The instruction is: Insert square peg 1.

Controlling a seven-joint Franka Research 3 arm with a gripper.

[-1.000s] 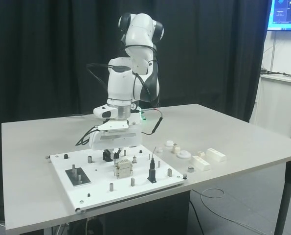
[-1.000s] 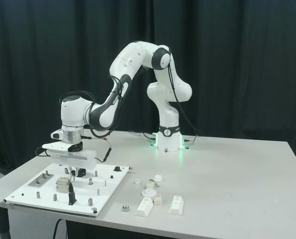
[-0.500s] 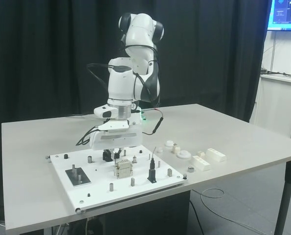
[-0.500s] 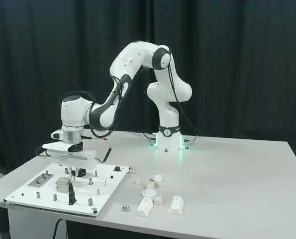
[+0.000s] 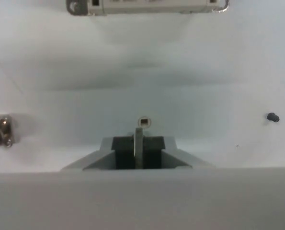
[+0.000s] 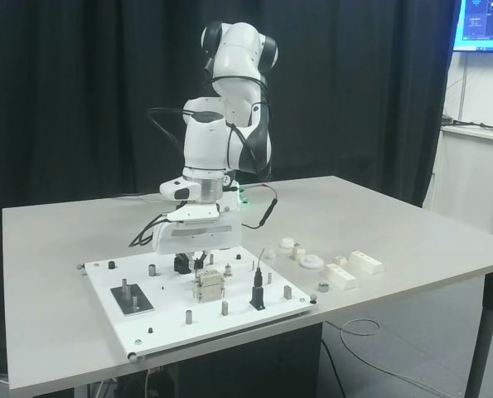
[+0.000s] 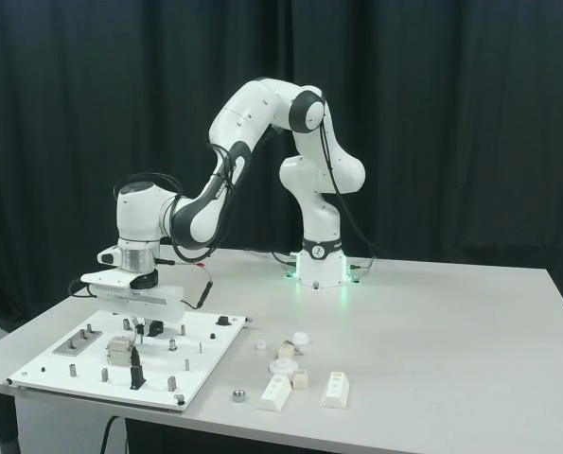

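1. Claw (image 5: 138, 153): narrow, its black fingers (image 5: 123, 152) closed on the square peg (image 5: 138, 143). It hangs low over the white board (image 6: 159, 325).
2. Square peg: thin grey bar, upright between the fingers. Its tip sits just beside the square hole (image 5: 143, 121) under the claw. You cannot tell whether the tip has entered.
3. Square hole: small, ringed, set in the white board directly below the claw.
4. Metal plug block (image 6: 207, 286): on the board, just beside the claw.
5. Black screw (image 5: 273, 117): on the board, to one side of the claw and apart from it.
6. Black upright clip (image 6: 257, 295): on the board, near the claw.
7. Grey plate with two pins (image 6: 131, 299): on the board, farther from the claw.
8. Loose white parts (image 6: 346, 269): on the grey surface (image 6: 47, 274), off the board, well apart from the claw.
9. Arm base (image 7: 322, 265): bolted to the surface, farthest from the claw, with a green light (image 7: 293, 276) at its foot.
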